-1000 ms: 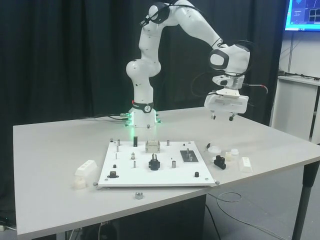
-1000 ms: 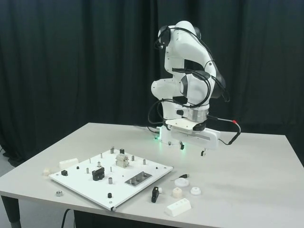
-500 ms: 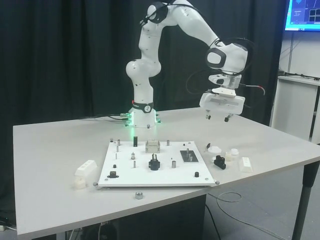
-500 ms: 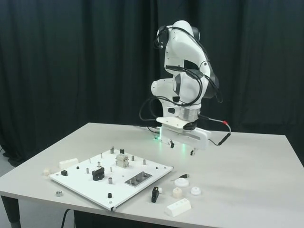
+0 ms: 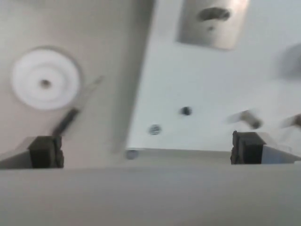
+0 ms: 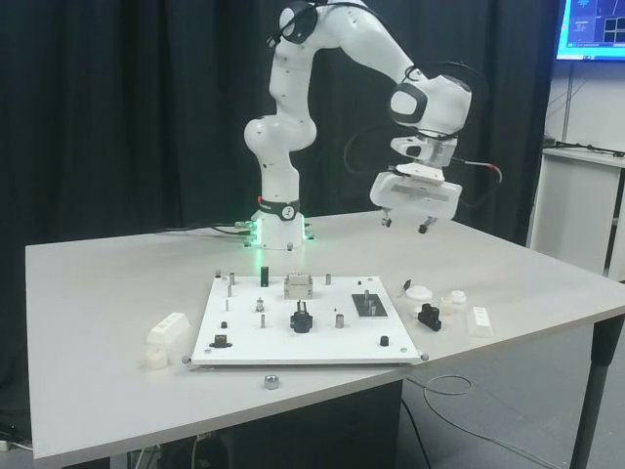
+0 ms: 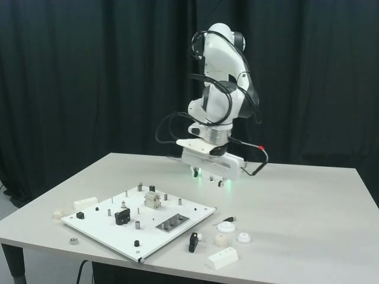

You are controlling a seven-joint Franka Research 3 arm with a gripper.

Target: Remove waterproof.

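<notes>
Hovering above the board [image 6: 303, 322], fingers [image 5: 45, 151] spread wide, seemingly empty.

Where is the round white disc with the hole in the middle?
The white disc lies on the grey table just off the white board's edge in the second room view, beside two smaller white pieces and a black part.

**Materials and surfaces**

The arm [image 6: 293, 117] has smooth, glossy white shells that look like plastic, with black joints. The table [image 6: 88, 293] is matt grey and smooth. The board [image 6: 264, 337] on it is a flat white plate, smooth with a slight shine. The plate [image 5: 211, 21] set in the board looks like brushed metal. The disc [image 5: 44, 80] beside the board looks like matt white plastic. The curtain [image 7: 89, 77] behind is black cloth in soft folds.
</notes>
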